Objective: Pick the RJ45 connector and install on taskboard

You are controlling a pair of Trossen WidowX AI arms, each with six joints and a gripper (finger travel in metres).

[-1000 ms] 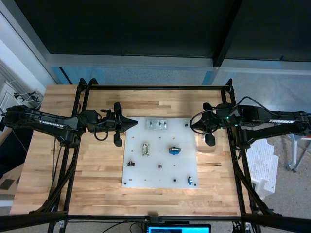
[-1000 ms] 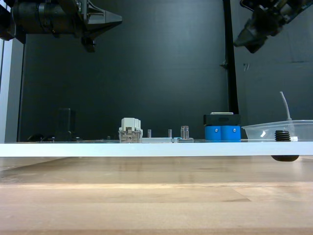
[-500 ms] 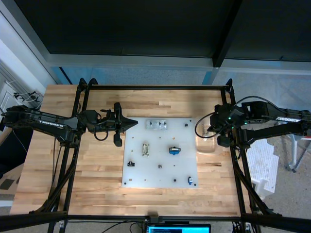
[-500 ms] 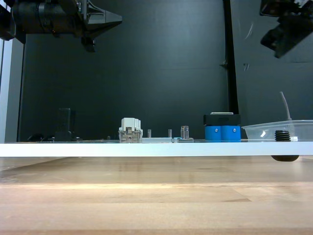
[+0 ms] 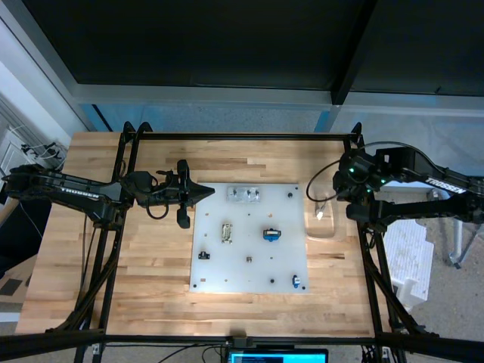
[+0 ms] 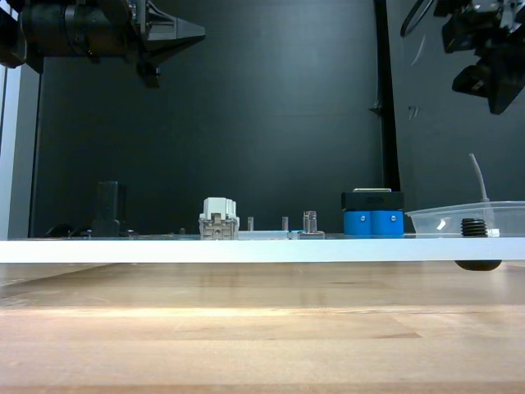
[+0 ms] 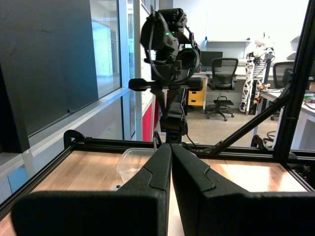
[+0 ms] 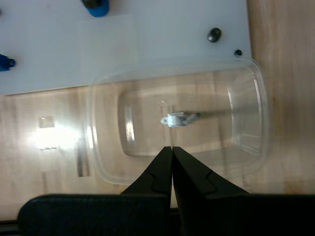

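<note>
While the left hand [image 5: 203, 193], pressed shut, hangs by the far left corner of the taskboard [image 5: 242, 276], the nearer right hand [image 8: 172, 149], also pressed together, points down at the clear tray [image 8: 91, 129] where the RJ45 connector [image 8: 173, 119] lies crosswise just ahead of it.

Smooth matt wht taskboard [image 5: 227, 268], glossy clr plastic tray [image 8: 241, 98], wood tabletop [image 5: 151, 257]

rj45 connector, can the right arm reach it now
Probably yes: the right tool hangs shut above the open tray, where the RJ45 connector lies alone. Left tool hovers shut by the taskboard.
</note>
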